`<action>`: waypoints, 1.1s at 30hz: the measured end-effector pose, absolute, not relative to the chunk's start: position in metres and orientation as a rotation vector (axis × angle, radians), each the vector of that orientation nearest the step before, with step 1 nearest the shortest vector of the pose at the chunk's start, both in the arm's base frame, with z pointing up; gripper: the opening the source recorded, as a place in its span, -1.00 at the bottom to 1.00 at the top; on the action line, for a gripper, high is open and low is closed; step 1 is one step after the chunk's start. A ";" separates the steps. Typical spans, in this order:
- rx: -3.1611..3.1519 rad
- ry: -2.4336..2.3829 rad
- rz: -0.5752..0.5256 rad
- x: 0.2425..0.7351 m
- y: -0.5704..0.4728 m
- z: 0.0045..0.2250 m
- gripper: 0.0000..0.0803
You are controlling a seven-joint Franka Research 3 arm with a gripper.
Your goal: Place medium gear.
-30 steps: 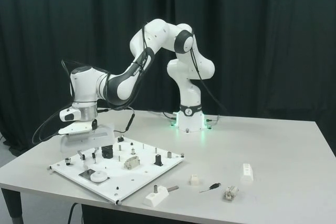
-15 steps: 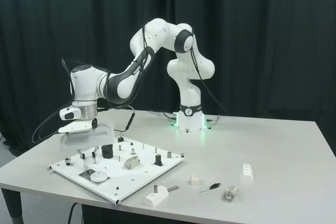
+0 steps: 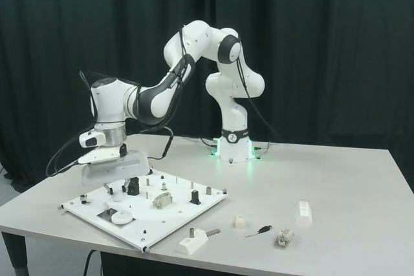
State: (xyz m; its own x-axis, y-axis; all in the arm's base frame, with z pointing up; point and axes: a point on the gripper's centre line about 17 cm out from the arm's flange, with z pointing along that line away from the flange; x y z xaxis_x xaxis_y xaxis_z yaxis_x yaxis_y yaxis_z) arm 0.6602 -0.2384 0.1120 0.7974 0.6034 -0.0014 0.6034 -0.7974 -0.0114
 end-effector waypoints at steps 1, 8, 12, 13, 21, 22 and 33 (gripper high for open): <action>-2.965 -0.991 0.012 0.660 -0.235 0.113 -0.31; -2.949 -0.924 0.046 0.655 -0.210 0.121 -0.31; -2.933 -0.904 0.069 0.651 -0.194 0.124 -0.31; -2.930 -0.897 0.075 0.650 -0.190 0.125 -0.31; -2.909 -0.846 0.123 0.646 -0.145 0.129 -0.31; -2.907 -0.840 0.128 0.646 -0.139 0.130 -0.31; -2.911 -0.799 0.169 0.647 -0.068 0.127 -0.31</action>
State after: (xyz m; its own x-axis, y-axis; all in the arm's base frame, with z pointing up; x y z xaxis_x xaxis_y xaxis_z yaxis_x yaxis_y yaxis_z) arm 0.6469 -0.0677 0.1266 0.8547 0.5135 -0.0759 0.5003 -0.8540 -0.1429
